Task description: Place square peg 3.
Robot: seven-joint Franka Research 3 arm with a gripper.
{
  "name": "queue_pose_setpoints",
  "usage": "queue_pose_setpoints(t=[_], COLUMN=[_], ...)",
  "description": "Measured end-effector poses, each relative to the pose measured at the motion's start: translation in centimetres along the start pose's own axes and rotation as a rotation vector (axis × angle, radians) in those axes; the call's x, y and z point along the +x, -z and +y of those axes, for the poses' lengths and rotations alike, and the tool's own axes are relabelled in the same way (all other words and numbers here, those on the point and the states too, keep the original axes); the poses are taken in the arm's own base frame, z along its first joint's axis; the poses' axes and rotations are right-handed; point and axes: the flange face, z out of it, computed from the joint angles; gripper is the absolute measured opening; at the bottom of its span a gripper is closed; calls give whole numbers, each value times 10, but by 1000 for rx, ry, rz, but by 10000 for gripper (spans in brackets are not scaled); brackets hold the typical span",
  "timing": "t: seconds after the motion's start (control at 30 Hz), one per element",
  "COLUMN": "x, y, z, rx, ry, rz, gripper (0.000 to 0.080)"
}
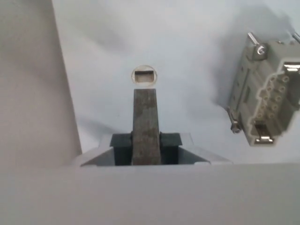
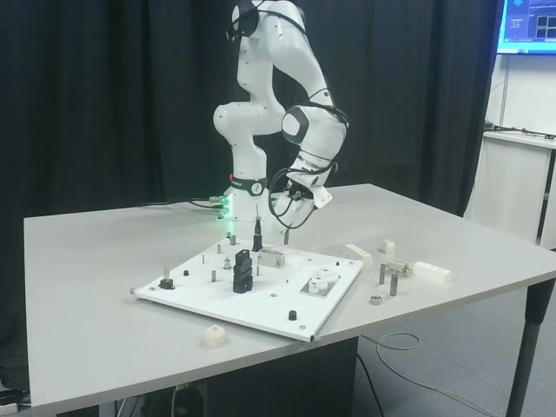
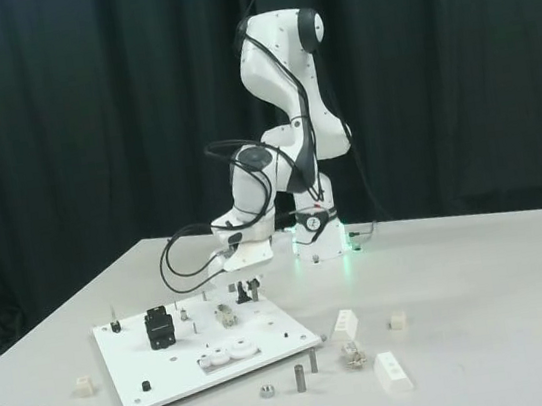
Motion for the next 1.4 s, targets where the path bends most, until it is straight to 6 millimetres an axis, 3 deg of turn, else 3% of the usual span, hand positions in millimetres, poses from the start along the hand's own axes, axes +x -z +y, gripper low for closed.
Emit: queue_pose_setpoints(t=[1.03,1.4], x=[-1,1], y=[10,18], z=[2,-21], rx=[-1,18], ry=[-4,23], rz=[6,25], gripper=[115,115])
